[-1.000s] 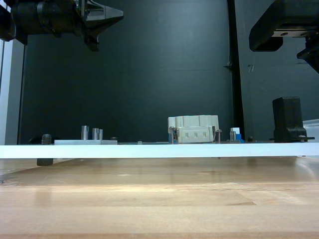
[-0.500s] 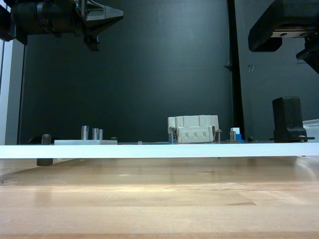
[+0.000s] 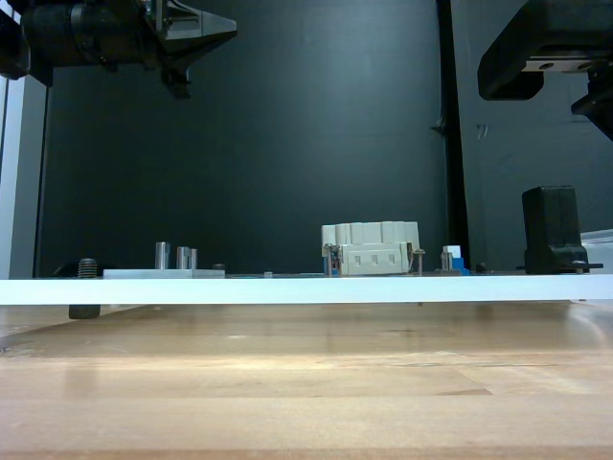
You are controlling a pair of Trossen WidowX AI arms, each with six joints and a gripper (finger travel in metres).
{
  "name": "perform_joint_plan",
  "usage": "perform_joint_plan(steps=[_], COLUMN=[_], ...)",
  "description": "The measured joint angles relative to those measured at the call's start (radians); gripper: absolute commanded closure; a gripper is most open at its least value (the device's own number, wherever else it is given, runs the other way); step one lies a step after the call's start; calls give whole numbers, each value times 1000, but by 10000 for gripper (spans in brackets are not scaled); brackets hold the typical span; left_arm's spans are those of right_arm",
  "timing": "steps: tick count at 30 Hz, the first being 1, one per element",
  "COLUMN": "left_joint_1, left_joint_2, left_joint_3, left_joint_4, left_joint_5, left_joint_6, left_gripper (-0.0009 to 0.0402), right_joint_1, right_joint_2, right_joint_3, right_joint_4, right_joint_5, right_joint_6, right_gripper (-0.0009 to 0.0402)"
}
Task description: Pick the 16mm bar and install on taskboard
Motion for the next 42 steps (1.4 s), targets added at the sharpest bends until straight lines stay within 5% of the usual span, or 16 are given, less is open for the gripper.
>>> perform_joint_plan(steps=[26,42], left_joint_1=[0,0], left_joint_2=[0,0], left_joint_3=[0,0], left_joint_4=[0,0], left_joint_5=[0,0], left_joint_6=[0,0], left_gripper=[393,393], right_joint_1=[2,-1], right_joint_2=[49,48], right_joint_3=[-6,-6], right_joint_4=[50,36], right_joint_5=[-19,-15], right_joint_6=[0,30], right_gripper=[390,294])
